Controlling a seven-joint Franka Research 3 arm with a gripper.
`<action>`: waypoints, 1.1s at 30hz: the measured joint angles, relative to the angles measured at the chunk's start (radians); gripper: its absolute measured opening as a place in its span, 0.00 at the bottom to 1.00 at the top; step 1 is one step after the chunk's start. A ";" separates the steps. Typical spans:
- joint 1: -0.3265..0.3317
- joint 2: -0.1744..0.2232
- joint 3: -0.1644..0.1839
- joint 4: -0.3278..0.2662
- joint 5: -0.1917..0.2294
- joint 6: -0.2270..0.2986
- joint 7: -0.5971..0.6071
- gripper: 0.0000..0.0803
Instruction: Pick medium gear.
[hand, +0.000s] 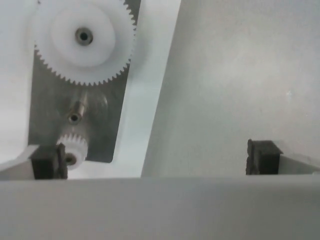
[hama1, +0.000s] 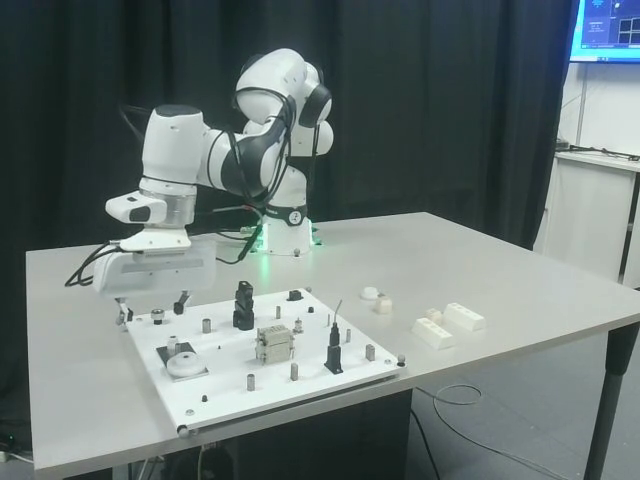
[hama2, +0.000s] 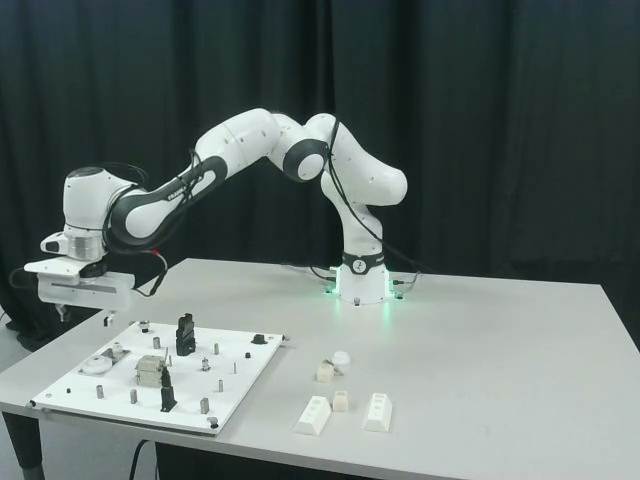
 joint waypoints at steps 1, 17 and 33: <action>0.000 0.000 0.000 0.003 -0.002 -0.007 0.003 1.00; 0.010 -0.038 -0.007 0.055 -0.038 -0.227 0.046 1.00; 0.062 -0.133 -0.038 0.049 -0.040 -0.431 0.073 1.00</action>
